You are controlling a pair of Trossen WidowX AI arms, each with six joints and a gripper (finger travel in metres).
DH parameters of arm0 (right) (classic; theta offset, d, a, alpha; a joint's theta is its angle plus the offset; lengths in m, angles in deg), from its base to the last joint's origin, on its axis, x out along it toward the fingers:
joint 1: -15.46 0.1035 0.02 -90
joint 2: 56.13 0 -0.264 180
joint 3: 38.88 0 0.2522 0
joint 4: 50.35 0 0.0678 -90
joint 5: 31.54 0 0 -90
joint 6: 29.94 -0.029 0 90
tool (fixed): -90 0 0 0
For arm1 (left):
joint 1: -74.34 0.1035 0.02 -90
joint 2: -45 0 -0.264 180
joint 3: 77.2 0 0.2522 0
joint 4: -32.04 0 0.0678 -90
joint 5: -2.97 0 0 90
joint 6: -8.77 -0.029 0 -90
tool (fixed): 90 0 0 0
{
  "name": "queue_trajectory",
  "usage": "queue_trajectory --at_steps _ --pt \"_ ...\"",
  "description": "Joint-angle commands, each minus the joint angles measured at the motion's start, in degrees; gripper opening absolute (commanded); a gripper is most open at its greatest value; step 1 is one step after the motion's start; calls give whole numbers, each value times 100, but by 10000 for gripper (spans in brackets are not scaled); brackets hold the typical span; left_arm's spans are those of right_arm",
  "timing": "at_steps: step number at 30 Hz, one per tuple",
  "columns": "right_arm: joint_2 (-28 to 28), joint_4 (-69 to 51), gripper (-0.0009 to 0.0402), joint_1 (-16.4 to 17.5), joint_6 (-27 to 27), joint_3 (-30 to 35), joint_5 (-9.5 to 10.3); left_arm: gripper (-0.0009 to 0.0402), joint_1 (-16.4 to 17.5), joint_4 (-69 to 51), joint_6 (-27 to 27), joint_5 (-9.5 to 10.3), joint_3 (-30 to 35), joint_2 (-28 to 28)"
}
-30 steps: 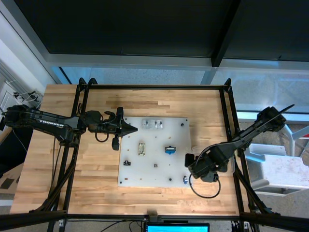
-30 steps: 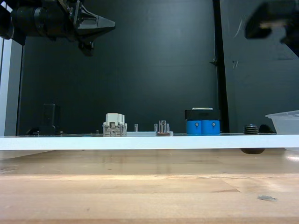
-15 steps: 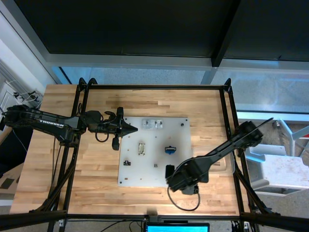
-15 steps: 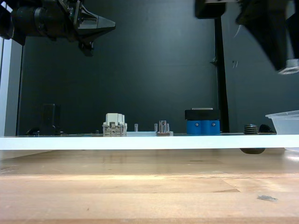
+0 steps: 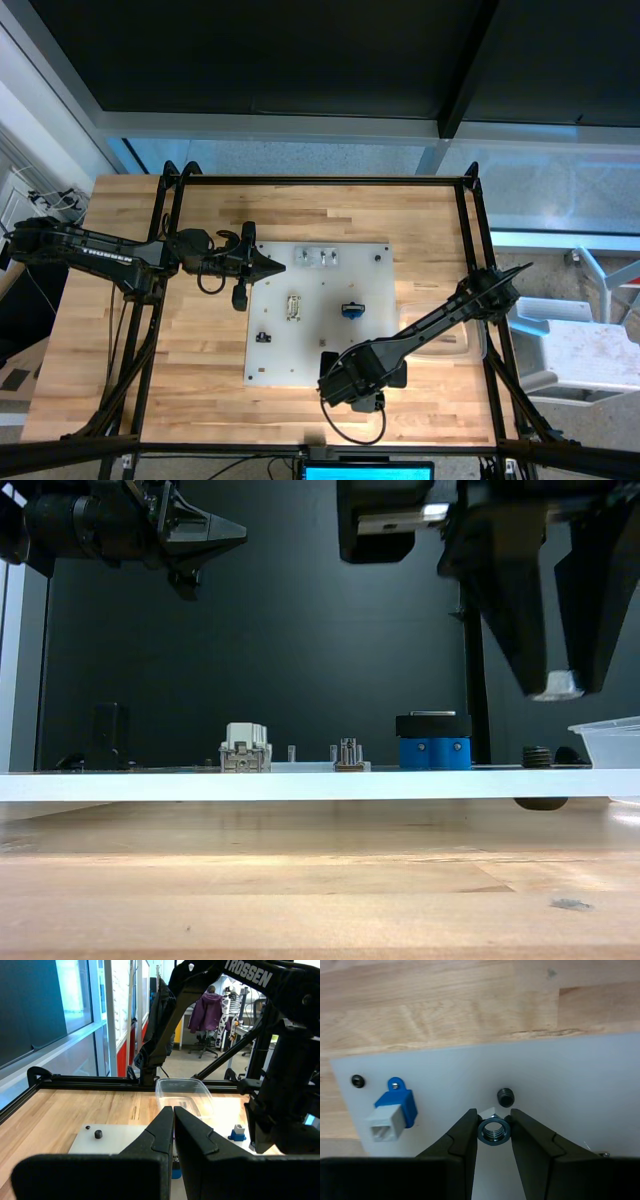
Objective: Pick the M12 fastener and fasten on the M12 threads
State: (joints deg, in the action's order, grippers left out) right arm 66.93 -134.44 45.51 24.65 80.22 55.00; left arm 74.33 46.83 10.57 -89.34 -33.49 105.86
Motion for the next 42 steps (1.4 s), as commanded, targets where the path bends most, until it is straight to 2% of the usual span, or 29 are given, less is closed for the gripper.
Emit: queue_trajectory --at_steps 1,25,42 --pt "35 179 4 -28 -4 -15 4 0 2 2 0 0 0 0" --pt "52 542 4 -85 -7 -214 7 0 0 2 0 0 0 0" --pt "308 588 4 -70 -142 -223 52 0 0 -2 0 0 0 0"
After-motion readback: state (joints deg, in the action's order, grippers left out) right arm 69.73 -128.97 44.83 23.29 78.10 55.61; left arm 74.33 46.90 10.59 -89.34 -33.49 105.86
